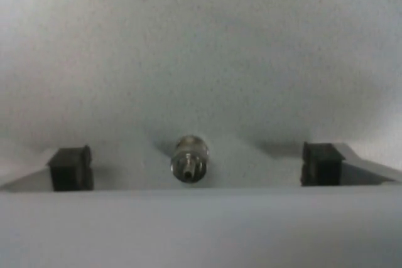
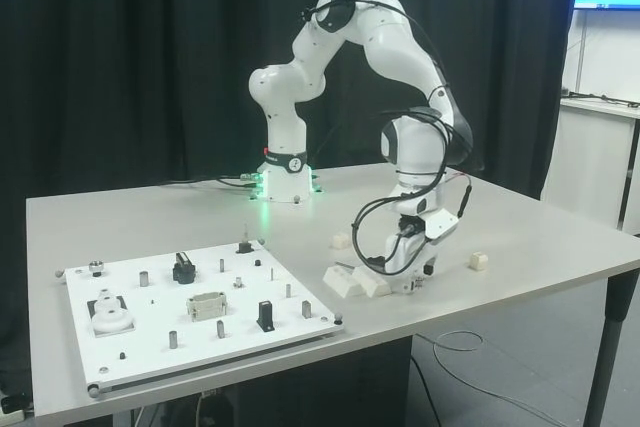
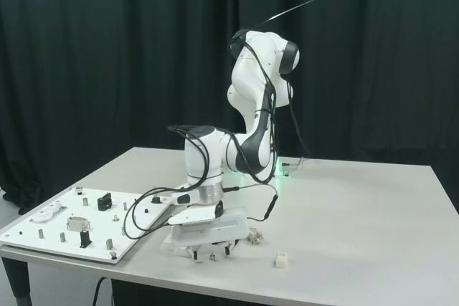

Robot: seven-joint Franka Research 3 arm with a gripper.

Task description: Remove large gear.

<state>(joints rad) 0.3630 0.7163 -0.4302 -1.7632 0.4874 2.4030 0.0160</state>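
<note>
The large gear is white and sits on the white board near its left end; in the second room view the gear lies at the board's far left corner. My gripper hangs low over the grey table, well to the right of the board and far from the gear. In the wrist view the gripper is open, its black fingertips wide apart. A small metal pin lies on the table between them, untouched.
The board carries several pegs, black blocks and a grey connector. White holder blocks lie beside the gripper. A small white cube and another white piece rest on the table nearby.
</note>
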